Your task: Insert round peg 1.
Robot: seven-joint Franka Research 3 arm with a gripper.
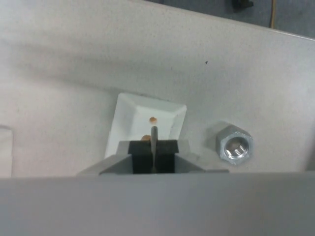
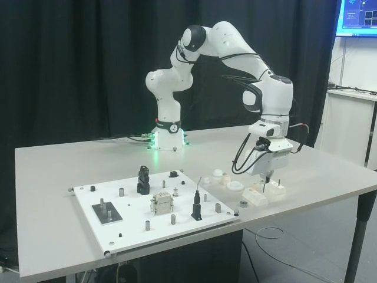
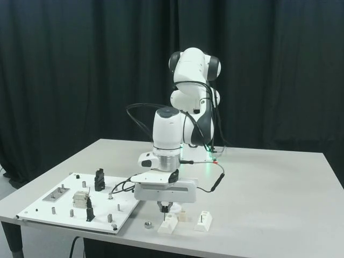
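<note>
Fingers pressed in tight here: the hand (image 1: 154, 156) pinches a thin grey round peg (image 1: 154, 142) between its two black pads (image 1: 140, 156), and the gap left is only as wide as the peg itself. The peg stands upright in the grip, its free end pointing down past the fingertips at a small white holder block (image 1: 147, 120) on the table (image 1: 59, 88). That block has sloped sides and a flat top with two small round holes; the peg's tip sits between them in the wrist view, and whether it touches the block I cannot tell.

Just beside the block lies a hexagonal metal nut (image 1: 234, 145), shiny, threaded inside, flat on the matt grey table.

From the first room view the hand (image 2: 266, 177) hangs over the white block (image 2: 257, 196) near the table's front edge, with another white block (image 2: 275, 188) close by carrying a pin of its own. A white task board (image 2: 147, 206) with black and metal fittings lies well apart to the side. The white arm (image 2: 235, 53) arches from its base at the back of the table.
</note>
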